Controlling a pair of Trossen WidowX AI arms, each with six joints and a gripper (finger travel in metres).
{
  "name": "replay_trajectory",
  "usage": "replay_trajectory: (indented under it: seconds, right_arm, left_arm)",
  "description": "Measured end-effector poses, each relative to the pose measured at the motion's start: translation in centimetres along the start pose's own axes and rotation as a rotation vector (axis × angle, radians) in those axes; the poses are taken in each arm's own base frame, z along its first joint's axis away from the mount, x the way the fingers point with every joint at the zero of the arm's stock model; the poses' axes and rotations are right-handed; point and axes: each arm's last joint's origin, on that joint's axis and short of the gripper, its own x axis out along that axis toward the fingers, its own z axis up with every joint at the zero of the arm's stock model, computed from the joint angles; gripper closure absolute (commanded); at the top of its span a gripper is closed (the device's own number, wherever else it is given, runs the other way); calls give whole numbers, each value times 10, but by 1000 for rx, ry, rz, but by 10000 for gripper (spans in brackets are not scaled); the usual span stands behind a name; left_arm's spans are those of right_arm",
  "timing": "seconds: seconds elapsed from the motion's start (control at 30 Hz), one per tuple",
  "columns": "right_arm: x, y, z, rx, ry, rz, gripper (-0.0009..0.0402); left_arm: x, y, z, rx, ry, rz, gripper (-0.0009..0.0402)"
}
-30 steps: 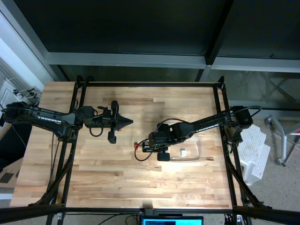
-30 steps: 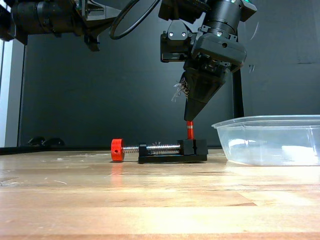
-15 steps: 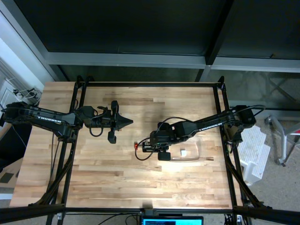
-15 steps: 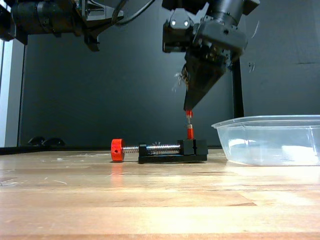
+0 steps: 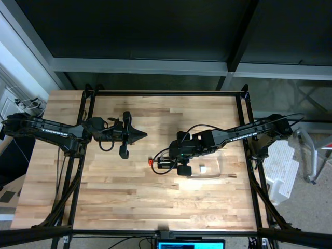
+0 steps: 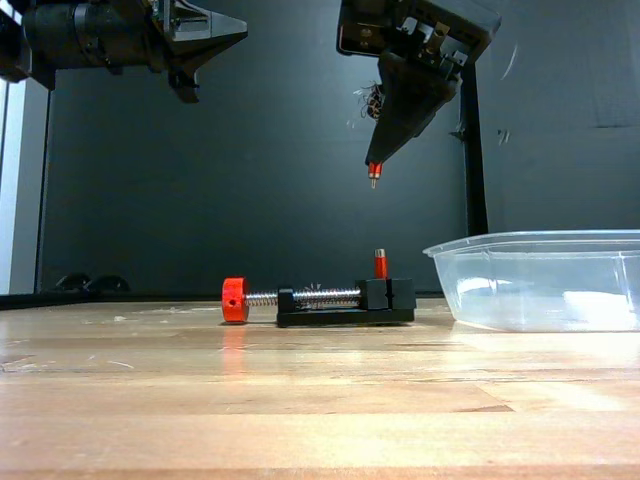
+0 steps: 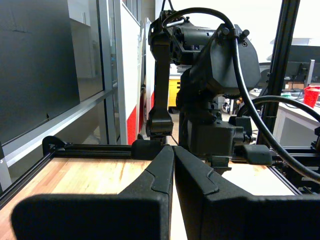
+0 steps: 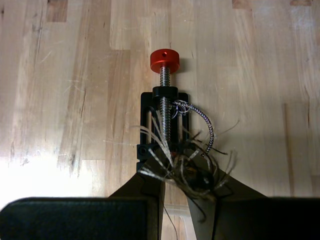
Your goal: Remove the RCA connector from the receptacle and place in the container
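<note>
My right claw (image 6: 376,160) has risen high above the black block (image 6: 345,298), the small plug (image 6: 374,176) clamped in its tip — pulling is done, carrying to the tray (image 6: 540,290) remains — my left claw (image 6: 215,30) waits closed, aside.

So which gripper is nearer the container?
Right. The right gripper hangs above the receptacle, just beside the container, gripping the RCA connector; the left gripper hangs high, well beyond the receptacle.

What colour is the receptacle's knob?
Knob red-orange, best in the right wrist view. Right gripper holds RCA connector above receptacle; left gripper hovers at left.
</note>
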Motion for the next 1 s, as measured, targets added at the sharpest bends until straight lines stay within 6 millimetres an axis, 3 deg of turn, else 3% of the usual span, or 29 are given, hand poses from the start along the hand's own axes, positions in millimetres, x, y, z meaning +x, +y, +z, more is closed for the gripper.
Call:
replay_trajectory:
  seconds: [0.57, 1.0]
  right_arm:
    - [-21, 3, -7, -1, 10, 0, 393]
    - [-31, 6, -57, 42, 75, 7, 393]
  left_arm:
    - [0, 0, 0, 0, 0, 0, 393]
    - [0, 0, 0, 0, 1, 0, 393]
